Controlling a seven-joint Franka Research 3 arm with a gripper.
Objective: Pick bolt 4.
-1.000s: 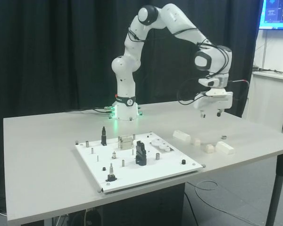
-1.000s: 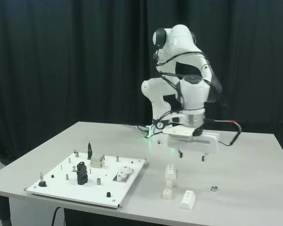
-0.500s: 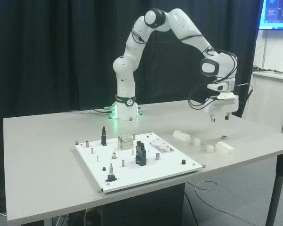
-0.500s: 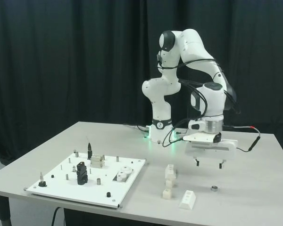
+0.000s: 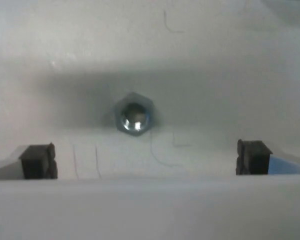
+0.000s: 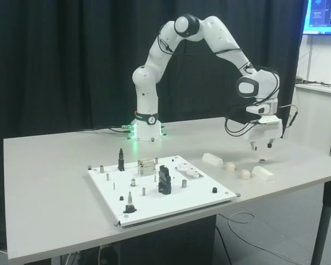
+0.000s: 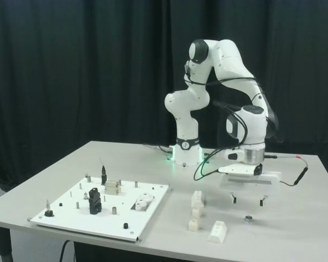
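Wrist view: bolt 4 (image 5: 134, 113) sits centre frame on the grey tabletop (image 5: 215, 65), between the fingers (image 5: 38, 161), which are spread wide apart. First room view: gripper (image 6: 262, 146) hovers just above it at right. Second room view: same, lower right

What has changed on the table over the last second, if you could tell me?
The gripper swung out from above the white blocks and dropped until it hangs just over bolt 4, which the wrist view shows between its open fingers. Nothing was gripped or released. The bolt, the blocks and the white board with its parts stayed put.
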